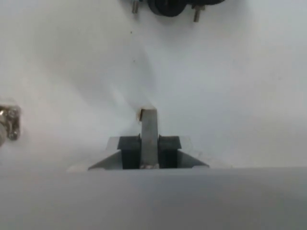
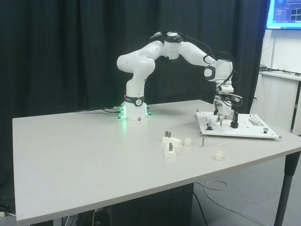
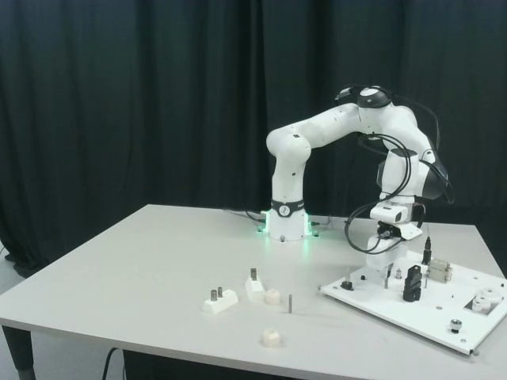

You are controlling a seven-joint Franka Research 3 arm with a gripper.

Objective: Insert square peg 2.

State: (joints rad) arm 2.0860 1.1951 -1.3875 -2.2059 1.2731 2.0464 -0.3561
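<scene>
In the wrist view a grey square peg (image 1: 149,136) stands upright between two black fingers (image 1: 128,152). My gripper (image 1: 149,148) is shut on it. The peg's far end touches the white board (image 1: 216,96); I cannot tell whether it sits in a hole. In both room views the gripper (image 2: 221,114) (image 3: 386,271) points straight down, low over the near-left part of the white board (image 2: 244,133) (image 3: 444,317). The peg is too small to make out in those views.
On the board stand a black fixture (image 2: 233,121) (image 3: 411,283) and small metal parts (image 3: 440,271). On the table lie white blocks holding pegs (image 2: 170,143) (image 3: 219,301), small white cubes (image 2: 218,155) (image 3: 272,338) and a thin upright pin (image 3: 291,304). A black round part (image 1: 165,7) lies beyond the peg.
</scene>
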